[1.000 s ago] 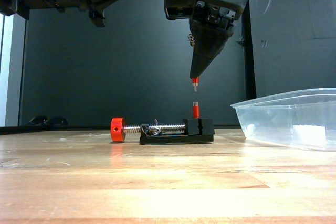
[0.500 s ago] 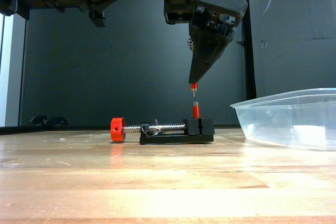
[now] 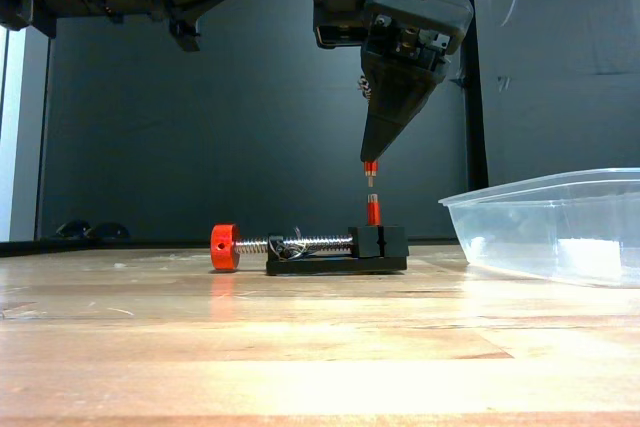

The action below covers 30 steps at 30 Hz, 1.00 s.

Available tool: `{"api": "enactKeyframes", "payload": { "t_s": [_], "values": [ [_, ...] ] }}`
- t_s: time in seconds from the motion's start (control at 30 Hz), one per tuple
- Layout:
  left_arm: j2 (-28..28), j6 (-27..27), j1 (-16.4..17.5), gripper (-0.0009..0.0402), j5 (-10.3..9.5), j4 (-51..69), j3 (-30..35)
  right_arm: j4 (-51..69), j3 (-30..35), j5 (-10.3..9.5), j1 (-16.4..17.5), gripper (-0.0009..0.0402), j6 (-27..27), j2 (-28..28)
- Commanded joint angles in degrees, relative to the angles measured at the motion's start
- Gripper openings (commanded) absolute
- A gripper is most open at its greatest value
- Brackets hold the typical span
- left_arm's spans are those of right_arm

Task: Pick the RCA connector and install on taskboard

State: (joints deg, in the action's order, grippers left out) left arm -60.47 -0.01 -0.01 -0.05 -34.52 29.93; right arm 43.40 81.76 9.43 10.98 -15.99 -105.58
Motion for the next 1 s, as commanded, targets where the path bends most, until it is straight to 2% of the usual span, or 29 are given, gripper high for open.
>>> {"api": "enactKeyframes", "payload": {
  "t_s": [0.03,1.0],
  "values": [
    [-0.02,0.0,0.02,0.0,0.02,-0.02,0.02,-0.02,-0.04,0.02,0.02,0.0,-0.02,0.04],
    [-0.02,0.0,0.0,0.0,0.02,-0.02,0.02,-2.45,-2.21,0.02,0.02,0.0,-0.04,0.04]
  ]
}}
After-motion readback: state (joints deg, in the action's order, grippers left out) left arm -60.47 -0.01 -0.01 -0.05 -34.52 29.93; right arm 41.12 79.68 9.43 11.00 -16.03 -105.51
